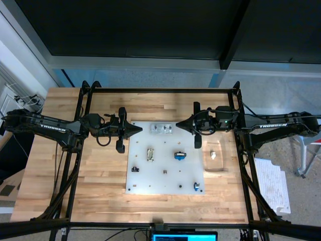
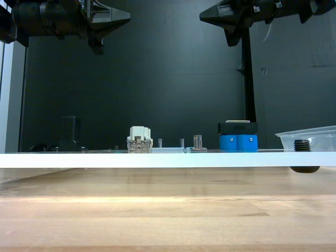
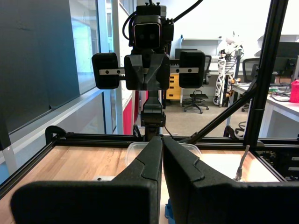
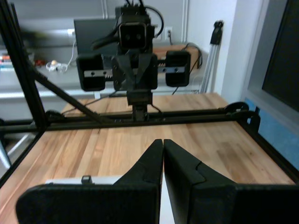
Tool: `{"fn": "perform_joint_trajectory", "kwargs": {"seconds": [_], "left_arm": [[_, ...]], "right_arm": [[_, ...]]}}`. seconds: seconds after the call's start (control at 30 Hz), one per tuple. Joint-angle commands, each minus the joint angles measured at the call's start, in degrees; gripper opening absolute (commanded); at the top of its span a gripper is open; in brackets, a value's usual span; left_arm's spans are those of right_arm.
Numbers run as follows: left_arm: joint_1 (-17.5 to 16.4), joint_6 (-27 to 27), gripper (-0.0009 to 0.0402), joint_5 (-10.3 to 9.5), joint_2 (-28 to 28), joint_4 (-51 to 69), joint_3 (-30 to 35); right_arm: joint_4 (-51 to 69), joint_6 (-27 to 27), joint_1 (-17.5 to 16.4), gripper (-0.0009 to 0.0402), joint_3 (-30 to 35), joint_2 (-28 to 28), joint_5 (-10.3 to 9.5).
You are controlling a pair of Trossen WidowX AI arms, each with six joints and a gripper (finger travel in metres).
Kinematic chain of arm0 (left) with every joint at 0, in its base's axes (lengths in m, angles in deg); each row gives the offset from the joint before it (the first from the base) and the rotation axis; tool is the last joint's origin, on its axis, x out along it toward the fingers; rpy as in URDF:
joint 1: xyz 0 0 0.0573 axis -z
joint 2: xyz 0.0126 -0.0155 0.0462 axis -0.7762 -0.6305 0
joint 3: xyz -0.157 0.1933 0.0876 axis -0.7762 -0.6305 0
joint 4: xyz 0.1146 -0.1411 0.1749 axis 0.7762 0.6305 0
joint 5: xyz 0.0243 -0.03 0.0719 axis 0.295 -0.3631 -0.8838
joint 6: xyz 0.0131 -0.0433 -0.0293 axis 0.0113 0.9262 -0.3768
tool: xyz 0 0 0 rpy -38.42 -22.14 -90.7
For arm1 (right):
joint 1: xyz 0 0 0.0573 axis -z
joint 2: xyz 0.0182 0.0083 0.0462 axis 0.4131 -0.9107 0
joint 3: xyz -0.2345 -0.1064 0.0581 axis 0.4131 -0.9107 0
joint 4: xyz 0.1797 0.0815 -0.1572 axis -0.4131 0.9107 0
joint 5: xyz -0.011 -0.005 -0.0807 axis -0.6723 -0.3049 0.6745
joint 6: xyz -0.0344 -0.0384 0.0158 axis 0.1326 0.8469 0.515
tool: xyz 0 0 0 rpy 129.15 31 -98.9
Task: Pick the RJ45 connector and install on taskboard
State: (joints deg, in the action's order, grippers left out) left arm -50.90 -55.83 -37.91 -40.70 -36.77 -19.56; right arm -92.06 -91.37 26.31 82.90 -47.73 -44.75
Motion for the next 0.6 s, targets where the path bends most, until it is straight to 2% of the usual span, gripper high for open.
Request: {"fn": "perform_joint_trajectory", "kwargs": {"seconds": [0.03, 0.3, 0.6], "left_arm": [[0.0, 0.0, 0.0, 0.02, 0.0, 0.0, 0.0], [0.0, 0.0, 0.0, 0.02, 0.0, 0.0, 0.0], [0.0, 0.0, 0.0, 0.02, 0.0, 0.0, 0.0]], "right_arm": [[-4.3, -0.2, 0.0, 0.0, -2.0, 0.4, -1.88], [-13.6, -0.2, 0.0, 0.0, -6.9, 0.8, -2.16], [-15.3, -0.3, 0.0, 0.0, -9.3, 0.8, -2.21]]}}
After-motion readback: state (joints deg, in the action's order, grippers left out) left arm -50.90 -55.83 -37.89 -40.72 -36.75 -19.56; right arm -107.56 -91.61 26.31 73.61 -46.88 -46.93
